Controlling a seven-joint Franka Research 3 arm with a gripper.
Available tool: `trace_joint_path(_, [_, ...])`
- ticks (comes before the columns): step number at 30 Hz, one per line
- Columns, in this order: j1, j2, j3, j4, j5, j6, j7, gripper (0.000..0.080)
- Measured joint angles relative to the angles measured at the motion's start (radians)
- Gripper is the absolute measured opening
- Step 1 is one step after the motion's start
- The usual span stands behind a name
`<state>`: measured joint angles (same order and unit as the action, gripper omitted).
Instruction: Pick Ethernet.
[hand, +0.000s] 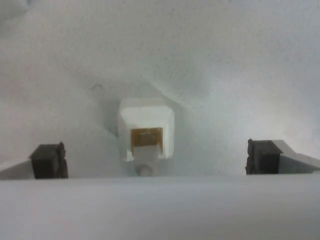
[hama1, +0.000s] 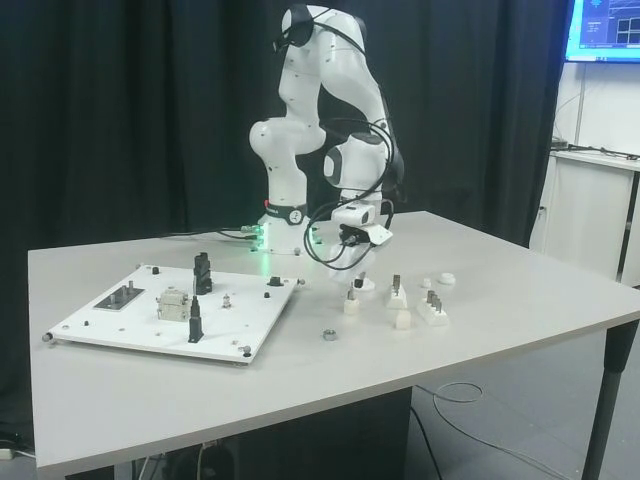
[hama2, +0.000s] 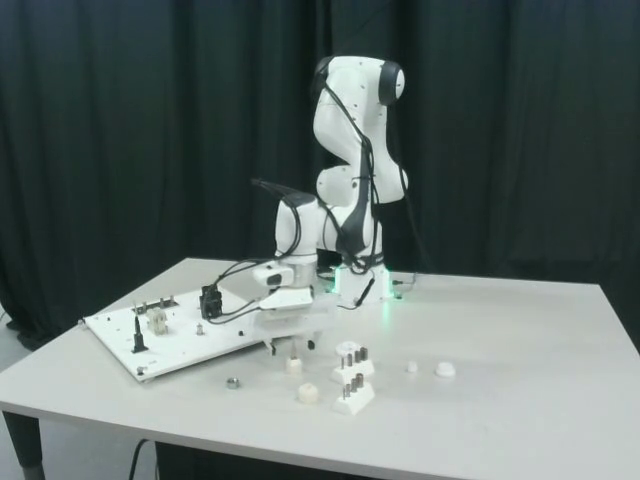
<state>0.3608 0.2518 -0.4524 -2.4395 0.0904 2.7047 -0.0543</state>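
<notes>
the tool (hand: 155, 160) hangs with its two black fingertips (hand: 49, 161) spread wide, holding nothing and touching nothing. straight below it, centred in the gap, the white ethernet plug block (hand: 146, 134) sits on the grey desk (hand: 240, 75), its contact window facing up, with clear space on both sides.

from where i stand in the first room view, the nearest things are a small ring nut (hama1: 326, 333) at about 6 o'clock from the tool, and a white fixture with pins (hama1: 433, 312) at about 4 o'clock. the ethernet piece (hama1: 352, 298) stands just under the tool (hama1: 358, 240), apart from its fingers. a second white block (hama1: 396, 293) is just beside it at 3 o'clock. the white assembly board (hama1: 170, 310) lies at 8 o'clock, carrying black and grey parts. behind, at 12 o'clock, the white arm (hama1: 300, 120) rises from its base, green lights glowing there, before a black curtain (hama1: 120, 110). i can read no label anywhere.
</notes>
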Motion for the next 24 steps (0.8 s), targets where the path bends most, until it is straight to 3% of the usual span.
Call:
trace_joint_path(11, [-0.031,0.007,-0.003,0.023,0.146,-0.001,0.147,0.0800])
trace_joint_path(24, [-0.051,0.015,-0.003,0.038,0.161,-0.013,0.491,0.0800])
